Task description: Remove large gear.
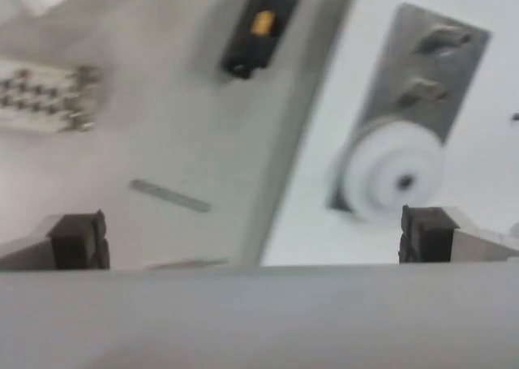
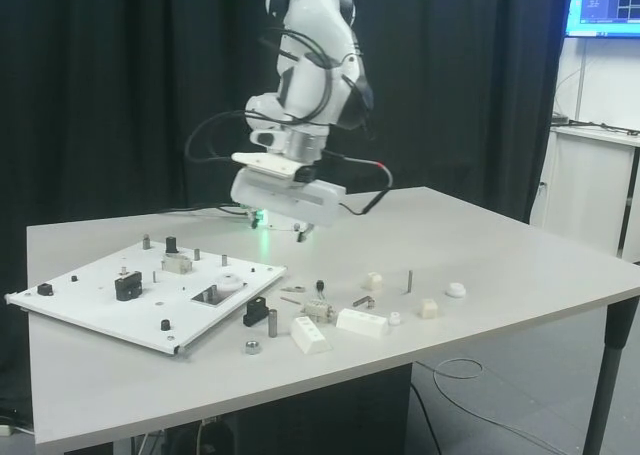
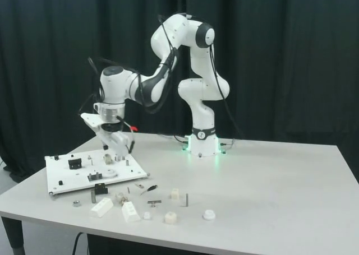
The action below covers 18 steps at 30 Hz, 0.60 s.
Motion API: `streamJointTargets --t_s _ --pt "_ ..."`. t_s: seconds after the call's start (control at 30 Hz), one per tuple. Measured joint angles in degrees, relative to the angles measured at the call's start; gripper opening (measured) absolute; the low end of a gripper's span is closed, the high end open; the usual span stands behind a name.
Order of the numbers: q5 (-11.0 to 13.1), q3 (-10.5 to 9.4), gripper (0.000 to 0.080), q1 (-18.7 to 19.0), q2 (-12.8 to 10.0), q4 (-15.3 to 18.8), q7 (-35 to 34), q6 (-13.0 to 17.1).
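We see the open gripper (image 1: 251, 238) hovering off-centre above the large gear (image 1: 395, 173) on the white board (image 2: 90, 297), so descending now risks 1 finger hitting the metal plate (image 1: 426, 61).

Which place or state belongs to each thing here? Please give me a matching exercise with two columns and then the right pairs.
Things:
1. large gear
2. gripper
3. black connector
4. white board

Places or states:
A. lies on the grey table, beside the board's edge
B. sits on a grey metal plate, on one of its pegs
C. open, above the board, holds nothing
D. lies flat on the grey table and carries the metal plate

Pairs: 1-B, 2-C, 3-A, 4-D
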State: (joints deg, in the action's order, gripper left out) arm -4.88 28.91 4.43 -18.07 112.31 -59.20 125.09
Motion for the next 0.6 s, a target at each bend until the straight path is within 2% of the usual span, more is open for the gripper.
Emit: streamJointTargets --t_s 0.27,0.43,0.6 --pt "0.7 0.15 0.0800 -4.1 0.0 0.3 3.3 0.8" --pt "2.7 0.46 0.0800 -6.5 0.0 1.1 5.5 1.9" --pt "5.2 1.89 0.0800 -7.9 0.0 2.6 9.0 3.3"
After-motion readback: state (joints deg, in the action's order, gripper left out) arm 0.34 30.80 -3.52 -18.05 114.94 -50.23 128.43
